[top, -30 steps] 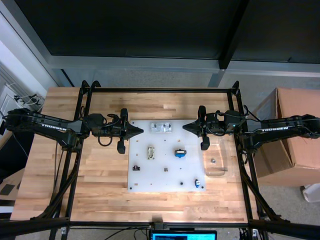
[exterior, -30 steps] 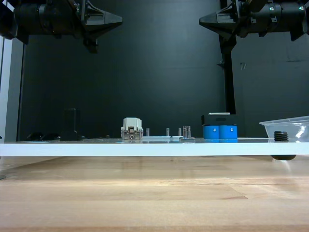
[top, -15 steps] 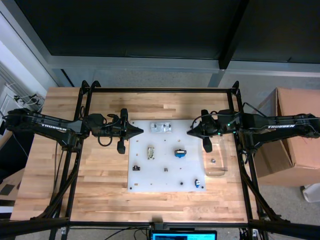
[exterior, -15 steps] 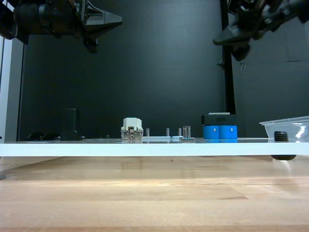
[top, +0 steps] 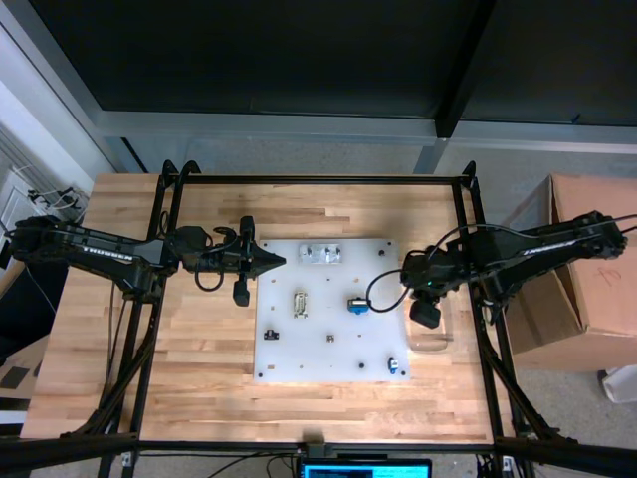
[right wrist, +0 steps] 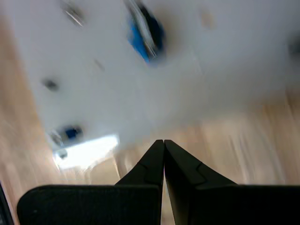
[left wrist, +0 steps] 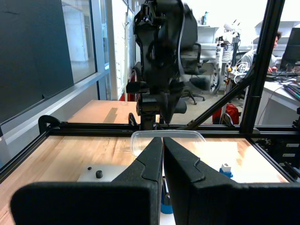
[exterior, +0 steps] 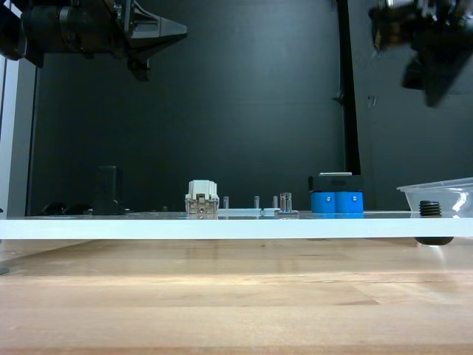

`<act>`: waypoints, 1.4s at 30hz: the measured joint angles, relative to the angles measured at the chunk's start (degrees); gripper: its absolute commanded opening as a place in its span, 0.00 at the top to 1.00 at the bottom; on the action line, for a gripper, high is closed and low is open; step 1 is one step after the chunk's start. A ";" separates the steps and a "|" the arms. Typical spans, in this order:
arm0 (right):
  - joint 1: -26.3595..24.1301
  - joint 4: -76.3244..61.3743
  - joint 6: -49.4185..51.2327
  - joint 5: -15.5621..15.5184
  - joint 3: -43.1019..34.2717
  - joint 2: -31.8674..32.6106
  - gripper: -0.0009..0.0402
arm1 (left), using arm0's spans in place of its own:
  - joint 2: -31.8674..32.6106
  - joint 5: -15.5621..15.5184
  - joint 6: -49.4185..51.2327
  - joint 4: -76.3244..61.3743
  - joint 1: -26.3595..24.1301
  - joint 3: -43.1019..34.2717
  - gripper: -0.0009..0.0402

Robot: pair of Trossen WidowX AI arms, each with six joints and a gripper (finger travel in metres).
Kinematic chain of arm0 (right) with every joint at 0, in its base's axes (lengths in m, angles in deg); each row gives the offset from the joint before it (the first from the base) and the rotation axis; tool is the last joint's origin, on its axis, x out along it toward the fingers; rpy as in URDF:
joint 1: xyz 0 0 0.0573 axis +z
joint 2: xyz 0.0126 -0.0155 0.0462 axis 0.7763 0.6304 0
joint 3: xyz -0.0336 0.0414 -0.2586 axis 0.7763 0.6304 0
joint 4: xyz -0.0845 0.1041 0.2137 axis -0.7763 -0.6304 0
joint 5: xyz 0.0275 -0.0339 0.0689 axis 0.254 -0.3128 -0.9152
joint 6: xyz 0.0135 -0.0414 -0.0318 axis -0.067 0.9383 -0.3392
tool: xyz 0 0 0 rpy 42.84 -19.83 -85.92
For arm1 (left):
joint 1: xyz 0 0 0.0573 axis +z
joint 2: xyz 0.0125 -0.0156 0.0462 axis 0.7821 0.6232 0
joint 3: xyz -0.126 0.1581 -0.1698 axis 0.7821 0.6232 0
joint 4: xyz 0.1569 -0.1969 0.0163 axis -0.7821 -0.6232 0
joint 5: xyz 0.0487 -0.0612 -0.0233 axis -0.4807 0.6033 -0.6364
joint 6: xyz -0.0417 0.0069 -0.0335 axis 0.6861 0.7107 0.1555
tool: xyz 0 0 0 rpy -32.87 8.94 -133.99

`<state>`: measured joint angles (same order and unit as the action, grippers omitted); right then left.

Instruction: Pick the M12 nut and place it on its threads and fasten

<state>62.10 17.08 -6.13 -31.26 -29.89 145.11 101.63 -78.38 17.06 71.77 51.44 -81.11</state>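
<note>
The black ribbed stud stands bare on the white board, its ribs showing in the low view. I cannot see the silver nut in any view; the right arm covers the part of the clear tray beside the board's right edge. My right gripper hangs tilted downward over that tray, high above it in the low view. Its fingers are shut with nothing between them. My left gripper hovers over the board's far left edge, high up, with its fingers shut and nothing in them.
On the board stand a blue connector, a grey-white connector, a small blue part near the right front corner and silver fittings at the far edge. A black frame surrounds the table. A cardboard box stands at the right.
The right arm swung from pointing level over the board's far right down and toward the near edge; it now tilts over the tray and hides the nut that lay there. Left arm unmoved.
</note>
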 measured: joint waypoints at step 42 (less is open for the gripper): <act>7.39 9.64 -21.20 -3.02 15.43 8.90 0.42 | 0.00 -0.02 0.00 -0.02 0.00 0.02 0.98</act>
<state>69.49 26.72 -27.33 -34.28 -14.46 154.01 101.63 -78.40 17.06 71.75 51.44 -81.09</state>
